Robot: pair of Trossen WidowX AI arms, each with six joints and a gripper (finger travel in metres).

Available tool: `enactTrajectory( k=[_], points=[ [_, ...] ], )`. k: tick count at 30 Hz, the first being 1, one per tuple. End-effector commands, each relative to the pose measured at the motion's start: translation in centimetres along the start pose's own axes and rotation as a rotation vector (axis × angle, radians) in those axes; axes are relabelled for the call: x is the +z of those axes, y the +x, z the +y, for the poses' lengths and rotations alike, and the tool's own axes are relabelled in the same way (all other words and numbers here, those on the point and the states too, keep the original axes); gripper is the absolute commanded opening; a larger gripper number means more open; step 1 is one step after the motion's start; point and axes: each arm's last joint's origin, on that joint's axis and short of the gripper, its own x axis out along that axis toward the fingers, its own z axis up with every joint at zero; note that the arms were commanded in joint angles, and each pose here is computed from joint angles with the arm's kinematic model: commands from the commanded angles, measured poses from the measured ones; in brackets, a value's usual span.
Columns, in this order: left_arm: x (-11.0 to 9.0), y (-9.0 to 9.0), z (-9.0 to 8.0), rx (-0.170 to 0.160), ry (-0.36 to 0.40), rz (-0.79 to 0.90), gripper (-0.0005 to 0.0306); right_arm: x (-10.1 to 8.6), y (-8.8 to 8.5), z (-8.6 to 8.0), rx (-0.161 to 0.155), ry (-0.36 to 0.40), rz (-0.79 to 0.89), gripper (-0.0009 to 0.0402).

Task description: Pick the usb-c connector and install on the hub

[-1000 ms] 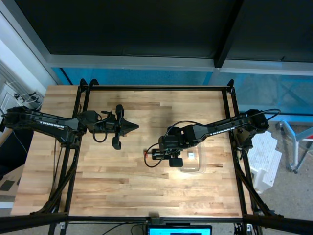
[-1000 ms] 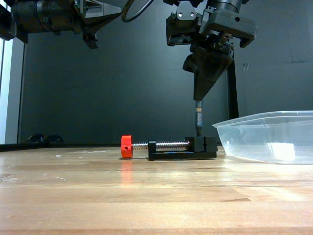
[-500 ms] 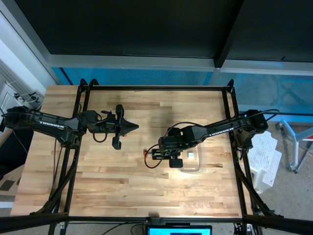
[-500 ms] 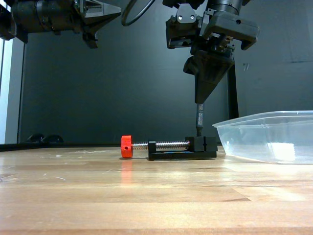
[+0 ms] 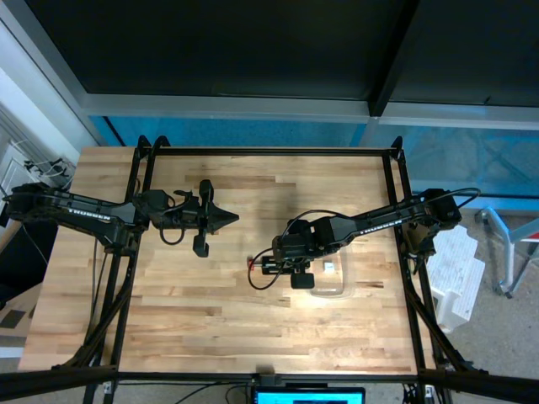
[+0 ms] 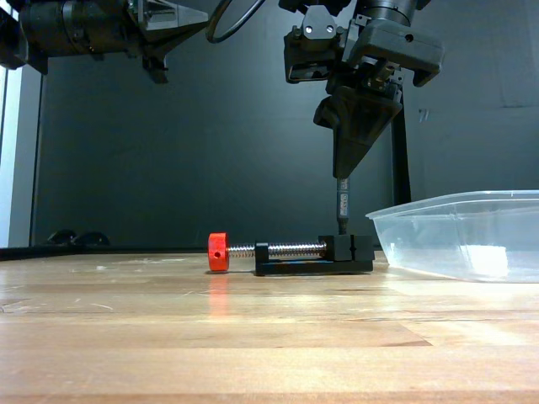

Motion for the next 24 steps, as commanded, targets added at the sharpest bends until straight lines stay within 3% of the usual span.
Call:
enactTrajectory(
  k=[1,11,24],
  points=[
    [0.0,0.0,0.0,0.000,0.000,0.000,0.0000,0.0,0.0,0.0,-0.002,-0.001,-0.001,0.0000],
    [0.0,0.0,0.0,0.000,0.000,0.001,0.0000,0.0,-0.7,-0.1,0.000,0.002,-0.022,0.0014],
    [0.0,0.0,0.0,0.000,0.000,0.000,0.0000,0.6,-2.3,-0.3,0.004,0.008,-0.060,0.0122]
  ],
)
